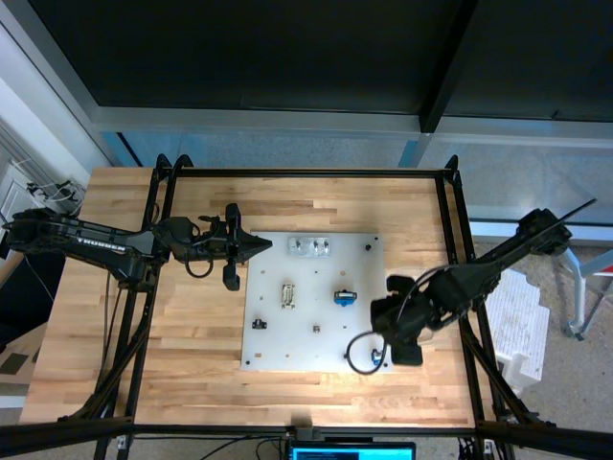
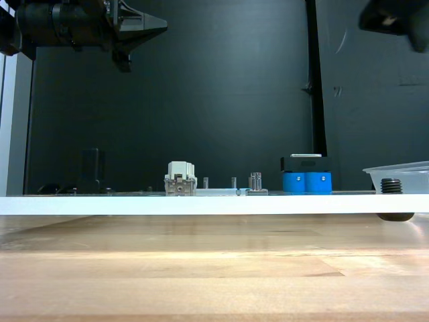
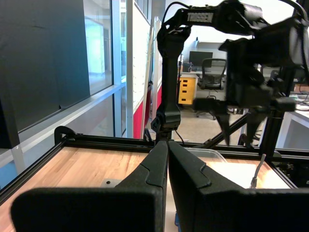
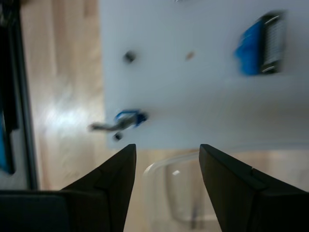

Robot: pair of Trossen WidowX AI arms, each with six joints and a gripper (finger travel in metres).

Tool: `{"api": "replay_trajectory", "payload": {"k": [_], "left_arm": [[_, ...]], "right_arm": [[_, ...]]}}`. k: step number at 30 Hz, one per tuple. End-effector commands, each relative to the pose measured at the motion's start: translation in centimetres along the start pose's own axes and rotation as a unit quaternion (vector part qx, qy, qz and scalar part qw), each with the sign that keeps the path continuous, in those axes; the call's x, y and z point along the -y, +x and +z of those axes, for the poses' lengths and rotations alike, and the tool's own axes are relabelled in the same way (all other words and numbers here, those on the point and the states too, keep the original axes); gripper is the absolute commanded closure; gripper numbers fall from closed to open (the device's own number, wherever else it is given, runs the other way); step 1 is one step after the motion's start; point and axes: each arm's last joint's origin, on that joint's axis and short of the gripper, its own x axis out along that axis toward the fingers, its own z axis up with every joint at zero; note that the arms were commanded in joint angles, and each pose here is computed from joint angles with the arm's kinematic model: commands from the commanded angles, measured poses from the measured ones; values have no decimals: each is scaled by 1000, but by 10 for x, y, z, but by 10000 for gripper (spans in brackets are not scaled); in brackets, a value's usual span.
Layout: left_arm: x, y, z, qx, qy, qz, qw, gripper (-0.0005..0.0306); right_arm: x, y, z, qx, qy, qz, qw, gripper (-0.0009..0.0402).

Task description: Pick the RJ45 connector and install on taskboard

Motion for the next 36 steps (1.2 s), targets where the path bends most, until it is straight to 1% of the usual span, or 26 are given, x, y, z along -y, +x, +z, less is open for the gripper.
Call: {"api": "replay_trajectory", "payload": {"k": [1,2,4,6,8,13,14,16,18,19,21,22,23,25,28,32,34,36], "left_arm": [[0,0,0,0,0,0,1000,300],[0,0,0,0,0,0,1000,300],[0,0,0,0,0,0,1000,300],[0,0,0,0,0,0,1000,300],[0,0,0,0,0,0,1000,300],[0,0,0,0,0,0,1000,300],[0,0,0,0,0,0,1000,300],[0,0,0,0,0,0,1000,300],[0,0,0,0,0,0,1000,300],[0,0,0,0,0,0,1000,300],[0,0,0,0,0,0,1000,300],[0,0,0,0,0,0,1000,300],[0,0,0,0,0,0,1000,300],[0,0,0,0,0,0,1000,300],[0,0,0,0,0,0,1000,300],[0,0,0,0,0,0,1000,300],[0,0,0,0,0,0,1000,300],[0,0,0,0,0,0,1000,300]], "right_arm": [[17,-10,4,34,5,-24,999,244],[23,-14,6,45,8,-30,998,251],[36,-19,10,71,23,-49,996,264],[49,-25,15,92,40,-59,993,277],[62,-29,19,108,38,-65,991,291],[87,-38,31,158,15,-80,984,336],[92,-40,34,169,10,-80,982,348],[101,-43,38,188,1,-76,979,375],[110,-45,42,209,-3,-78,975,398],[115,-46,44,221,0,-80,972,391],[124,-48,49,244,8,-89,966,387],[128,-49,51,254,5,-90,963,388],[131,-50,52,264,-5,-85,961,392],[135,-50,56,288,-15,-71,955,394],[137,-50,59,328,-23,-61,943,394],[141,-48,57,369,-28,-69,927,394],[143,-48,54,393,-26,-70,917,393],[143,-46,52,420,-23,-68,905,393]]}}
